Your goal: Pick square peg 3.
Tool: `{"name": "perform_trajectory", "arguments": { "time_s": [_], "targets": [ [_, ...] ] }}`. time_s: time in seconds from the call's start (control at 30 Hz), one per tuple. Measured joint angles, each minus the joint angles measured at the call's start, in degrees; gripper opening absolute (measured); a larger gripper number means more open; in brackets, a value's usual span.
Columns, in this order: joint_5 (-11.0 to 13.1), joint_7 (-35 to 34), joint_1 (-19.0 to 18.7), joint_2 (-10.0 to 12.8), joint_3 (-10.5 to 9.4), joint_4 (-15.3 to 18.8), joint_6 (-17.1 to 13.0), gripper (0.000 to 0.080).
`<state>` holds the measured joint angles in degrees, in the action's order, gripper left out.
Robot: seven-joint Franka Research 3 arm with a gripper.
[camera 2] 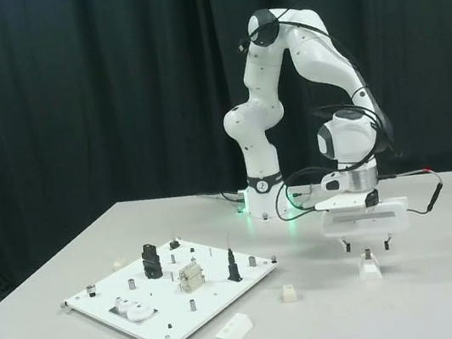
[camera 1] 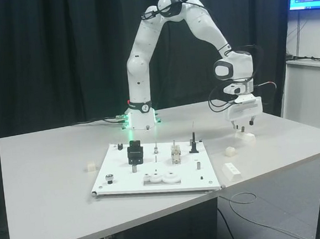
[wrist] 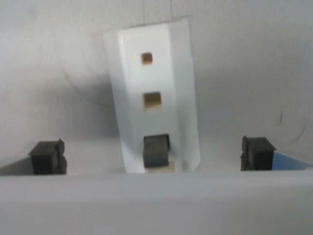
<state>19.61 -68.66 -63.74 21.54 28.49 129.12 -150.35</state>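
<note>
A white peg holder (wrist: 154, 93) stands on the grey table, with three square holes in a row. Two of the holes hold no peg, and a black square peg (wrist: 156, 148) sits in the third. My gripper (wrist: 151, 155) is open, with one black fingertip (wrist: 47, 156) on each side of the holder, far apart and not touching it. The peg lies midway between them. In the first room view the gripper (camera 1: 242, 125) hangs just above the holder (camera 1: 245, 136) at the table's right side. The second room view shows the gripper (camera 2: 365, 245) directly over the holder (camera 2: 369, 267).
A white board (camera 1: 115, 168) carrying several small parts lies at the table's front middle. Two small white blocks (camera 1: 229, 151) (camera 1: 232, 172) sit between the board and the holder, and another (camera 1: 91, 166) lies left of the board. The arm's base (camera 1: 139, 116) stands behind, lit green.
</note>
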Motion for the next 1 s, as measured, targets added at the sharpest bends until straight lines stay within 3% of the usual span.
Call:
{"name": "perform_trajectory", "arguments": {
  "time_s": [0.47,0.97,1.0],
  "targets": [
    [0.3,0.0,0.2,2.0,-0.36,-0.1,-1.9,0.08],
    [0.4,0.0,0.1,2.0,-1.02,-0.1,-1.7,0.08],
    [0.4,0.0,0.1,2.0,-1.03,-0.1,-1.6,0.0516]
  ]
}}
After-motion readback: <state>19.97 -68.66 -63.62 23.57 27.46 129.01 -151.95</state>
